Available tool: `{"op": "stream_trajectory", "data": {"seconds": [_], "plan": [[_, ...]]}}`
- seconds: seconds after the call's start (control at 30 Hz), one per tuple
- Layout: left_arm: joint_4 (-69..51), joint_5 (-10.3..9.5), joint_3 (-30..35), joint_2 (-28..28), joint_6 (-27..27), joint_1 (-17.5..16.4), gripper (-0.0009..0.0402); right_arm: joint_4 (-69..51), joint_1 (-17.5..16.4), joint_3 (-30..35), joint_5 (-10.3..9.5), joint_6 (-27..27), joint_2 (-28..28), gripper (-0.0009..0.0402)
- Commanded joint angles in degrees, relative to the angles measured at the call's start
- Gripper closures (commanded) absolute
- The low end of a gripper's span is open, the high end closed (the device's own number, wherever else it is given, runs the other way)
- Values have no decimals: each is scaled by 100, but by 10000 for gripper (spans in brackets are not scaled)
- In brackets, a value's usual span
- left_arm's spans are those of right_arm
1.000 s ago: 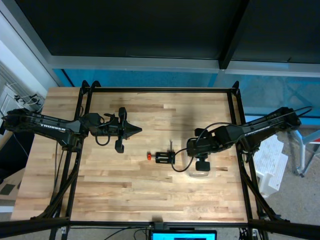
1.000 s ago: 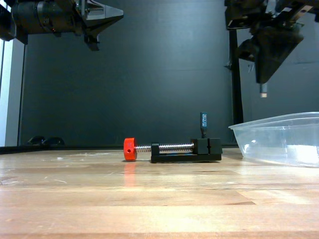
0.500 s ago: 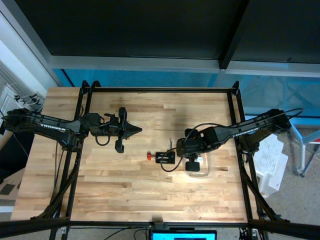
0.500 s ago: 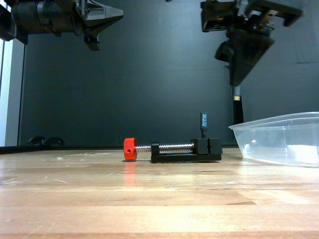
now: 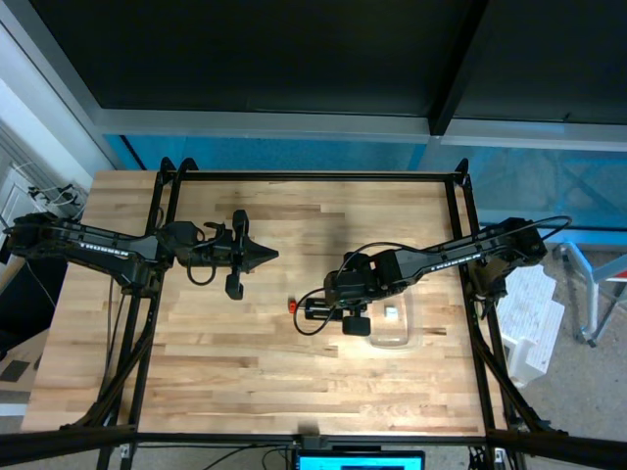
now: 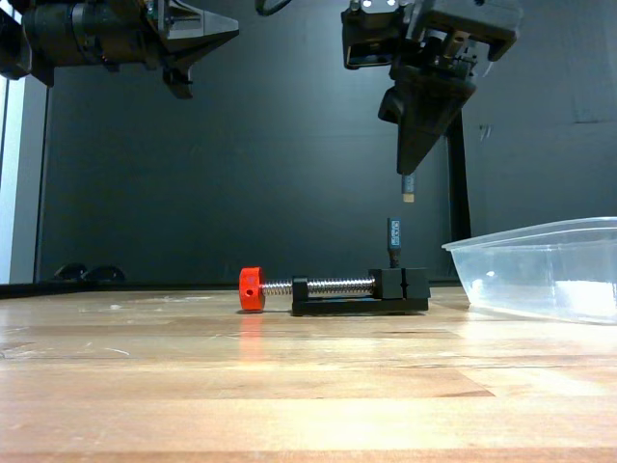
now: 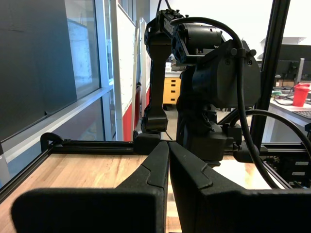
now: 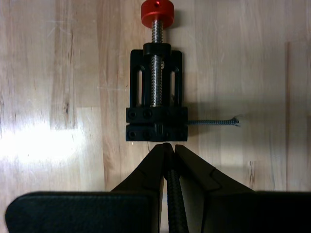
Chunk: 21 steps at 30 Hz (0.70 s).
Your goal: Pick the usb-c connector and install on the hub
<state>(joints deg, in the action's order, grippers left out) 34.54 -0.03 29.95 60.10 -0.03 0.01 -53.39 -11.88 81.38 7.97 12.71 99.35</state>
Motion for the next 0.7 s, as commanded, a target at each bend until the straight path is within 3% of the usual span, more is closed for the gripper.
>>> {"op": "stream_trajectory", "data": {"seconds": [0.03, 0.2, 0.3, 0.7], "plan": [[2, 2, 0, 0, 2, -2, 393, 11, 31, 31, 2, 7, 76, 393], [2, 2, 0, 0, 2, -2, 393, 48, 68, 61, 33, 11, 149, 393], [2, 2, 0, 0, 2, -2, 393, 59, 72, 61, 151, 68, 149, 393], [2, 2, 0, 0, 2, -2, 393, 109, 50, 63, 142, 179, 149, 393]]}}
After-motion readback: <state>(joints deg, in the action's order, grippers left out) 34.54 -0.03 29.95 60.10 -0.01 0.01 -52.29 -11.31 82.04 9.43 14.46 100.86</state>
